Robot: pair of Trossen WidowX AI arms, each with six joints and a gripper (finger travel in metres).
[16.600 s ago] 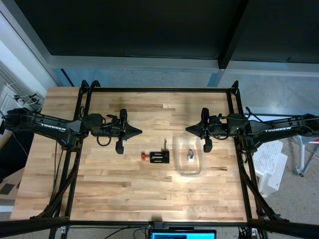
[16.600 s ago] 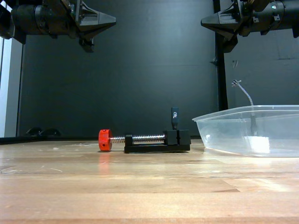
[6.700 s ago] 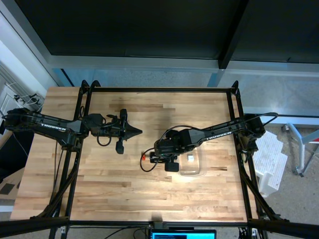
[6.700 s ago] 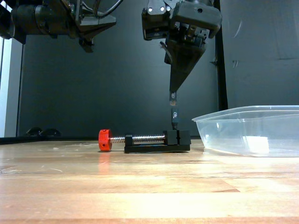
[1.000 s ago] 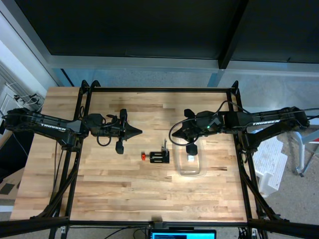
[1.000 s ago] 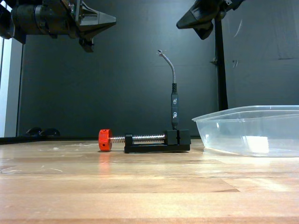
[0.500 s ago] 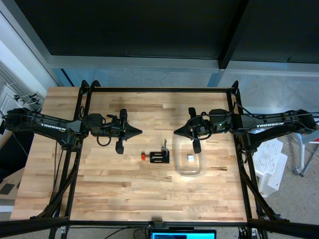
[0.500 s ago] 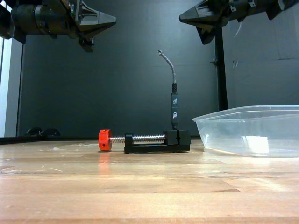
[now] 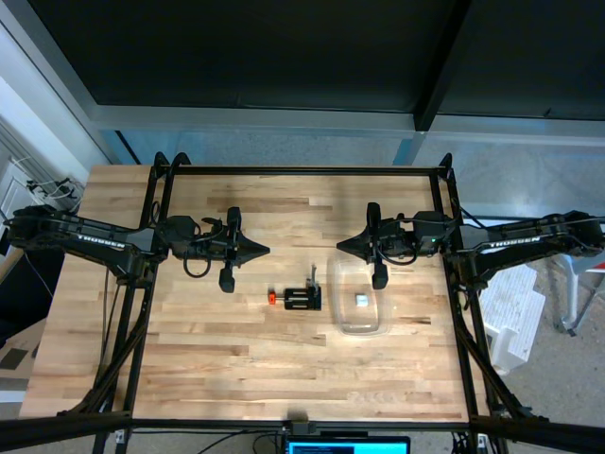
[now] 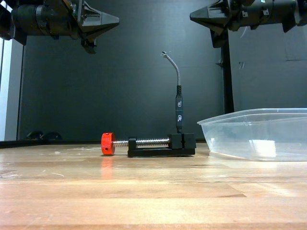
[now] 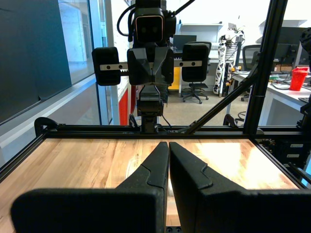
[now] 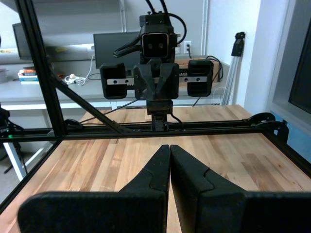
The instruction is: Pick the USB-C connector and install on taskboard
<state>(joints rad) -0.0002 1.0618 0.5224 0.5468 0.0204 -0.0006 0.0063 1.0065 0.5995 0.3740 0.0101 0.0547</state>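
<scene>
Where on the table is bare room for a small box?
The table is bare along its near edge, in front of the taskboard and clear tray; the gap between them is tight. The left gripper and right gripper hang shut above.

Glossy clear plastic tray (image 10: 240, 136), matt taskboard (image 10: 184, 143)

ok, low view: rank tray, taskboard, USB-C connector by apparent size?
1. clear tray, cut off at the frame edge
2. taskboard
3. USB-C connector, standing in the taskboard
Unranked: left gripper and right gripper, both shut, hang overhead, cropped.
</scene>
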